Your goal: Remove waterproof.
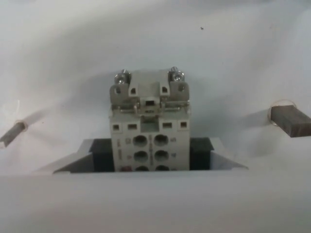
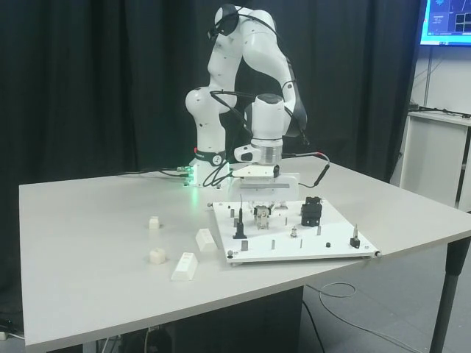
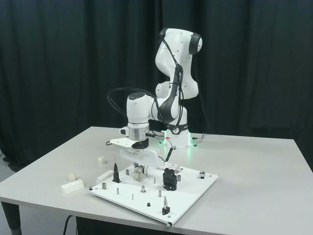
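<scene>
A whitish-grey connector block with two screws on top and rows of round holes stands upright in a black recess of the white board. My gripper is open wide, one fingertip on either side of the block and well apart from it. In the first room view the gripper hangs just above the block near the middle of the board. The second room view shows the same gripper over the block. Nothing is held.
On the board also stand a black part, a black post and several small pins. Loose white blocks and two small white pieces lie on the grey table beside the board.
</scene>
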